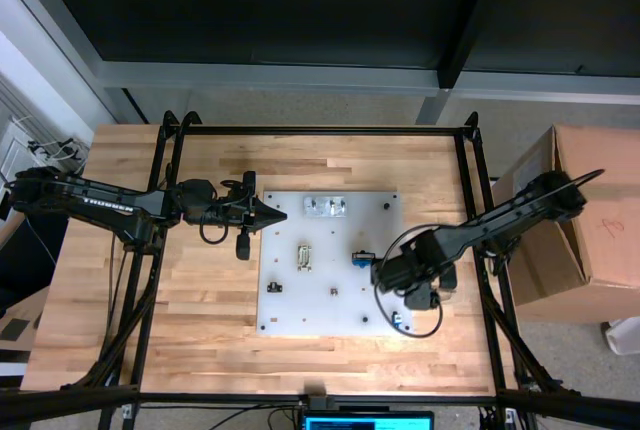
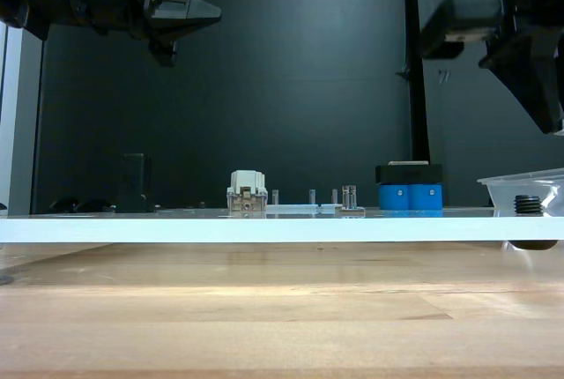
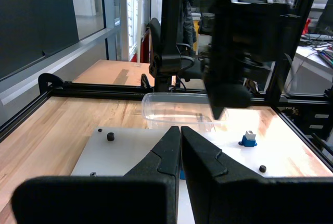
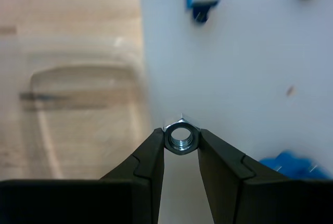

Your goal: Pick the M12 nut and place it on its threads and fasten

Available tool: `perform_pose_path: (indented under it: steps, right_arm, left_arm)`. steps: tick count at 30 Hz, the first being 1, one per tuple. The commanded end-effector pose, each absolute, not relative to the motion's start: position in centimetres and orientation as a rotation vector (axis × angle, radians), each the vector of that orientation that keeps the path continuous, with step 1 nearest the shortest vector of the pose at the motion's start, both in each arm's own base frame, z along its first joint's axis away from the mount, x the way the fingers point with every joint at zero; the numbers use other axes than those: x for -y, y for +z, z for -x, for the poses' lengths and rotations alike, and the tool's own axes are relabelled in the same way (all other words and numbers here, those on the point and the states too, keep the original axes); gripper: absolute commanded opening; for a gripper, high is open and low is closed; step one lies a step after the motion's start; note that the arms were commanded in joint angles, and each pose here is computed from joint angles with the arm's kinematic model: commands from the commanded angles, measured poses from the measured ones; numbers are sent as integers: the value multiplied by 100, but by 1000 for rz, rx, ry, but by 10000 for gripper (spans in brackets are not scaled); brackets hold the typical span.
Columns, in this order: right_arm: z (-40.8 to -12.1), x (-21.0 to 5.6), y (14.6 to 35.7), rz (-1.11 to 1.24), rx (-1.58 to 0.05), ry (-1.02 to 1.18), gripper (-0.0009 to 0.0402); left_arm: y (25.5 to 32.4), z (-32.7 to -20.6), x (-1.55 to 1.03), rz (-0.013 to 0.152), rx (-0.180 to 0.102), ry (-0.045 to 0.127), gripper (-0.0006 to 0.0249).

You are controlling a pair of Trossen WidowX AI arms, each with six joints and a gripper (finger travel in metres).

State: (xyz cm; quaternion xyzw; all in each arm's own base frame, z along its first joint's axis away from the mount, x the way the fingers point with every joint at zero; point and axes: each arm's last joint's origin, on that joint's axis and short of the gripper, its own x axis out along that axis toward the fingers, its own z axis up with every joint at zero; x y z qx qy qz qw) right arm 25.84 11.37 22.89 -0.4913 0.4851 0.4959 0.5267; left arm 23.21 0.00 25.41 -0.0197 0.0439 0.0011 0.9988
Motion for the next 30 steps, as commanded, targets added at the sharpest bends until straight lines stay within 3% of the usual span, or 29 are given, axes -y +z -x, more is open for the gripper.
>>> perform_pose_path:
  steps: [1, 21, 30]
  right_arm:
    - [-2737, -1288, 2272, 1194, -1147, 1206, 23]
    - [-3347, -1774, 2057, 1226, -1125, 1241, 22]
    - [-3415, -1844, 1988, 1232, -1121, 1248, 24]
  left_arm:
    - [2542, -2322, 0, 39, -88, 2, 0]
    - [2542, -2322, 0, 39, -88, 2, 0]
    - [2542, -2322, 0, 39, -88, 2, 0]
